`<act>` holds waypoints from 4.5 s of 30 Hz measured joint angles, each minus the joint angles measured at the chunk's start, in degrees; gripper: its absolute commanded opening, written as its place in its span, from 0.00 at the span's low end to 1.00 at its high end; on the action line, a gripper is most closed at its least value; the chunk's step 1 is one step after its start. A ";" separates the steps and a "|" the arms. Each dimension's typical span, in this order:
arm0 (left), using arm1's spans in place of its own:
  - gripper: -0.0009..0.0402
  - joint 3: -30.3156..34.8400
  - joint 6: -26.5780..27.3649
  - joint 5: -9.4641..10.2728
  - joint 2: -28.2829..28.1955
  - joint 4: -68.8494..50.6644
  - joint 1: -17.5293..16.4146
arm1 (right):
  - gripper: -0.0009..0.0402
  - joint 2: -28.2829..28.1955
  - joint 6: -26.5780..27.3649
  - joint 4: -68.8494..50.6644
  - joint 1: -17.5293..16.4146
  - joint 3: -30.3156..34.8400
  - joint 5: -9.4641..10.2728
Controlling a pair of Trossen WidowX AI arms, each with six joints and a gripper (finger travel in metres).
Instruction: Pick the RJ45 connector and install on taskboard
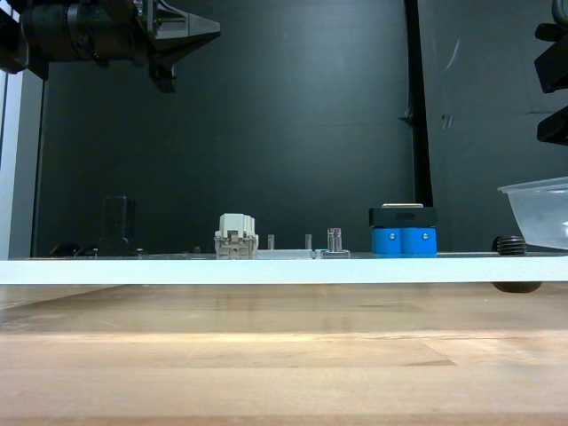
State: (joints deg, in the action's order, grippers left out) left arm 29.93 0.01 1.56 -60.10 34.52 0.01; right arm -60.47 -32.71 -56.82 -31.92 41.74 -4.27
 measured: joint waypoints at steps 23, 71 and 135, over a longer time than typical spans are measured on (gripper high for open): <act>0.02 0.02 0.00 0.00 0.00 -0.02 0.00 | 0.02 -1.81 0.02 5.42 -0.22 -3.82 -0.66; 0.02 0.02 0.00 0.00 0.00 0.00 0.00 | 0.02 -18.95 -10.47 2.99 -7.39 16.35 -2.32; 0.02 0.00 0.02 0.00 0.00 -0.02 0.00 | 0.02 -36.02 -6.80 3.34 -7.80 30.49 -4.33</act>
State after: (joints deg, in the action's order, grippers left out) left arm 29.93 0.03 1.56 -60.10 34.50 0.01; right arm -96.49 -39.51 -53.47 -39.72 72.23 -8.60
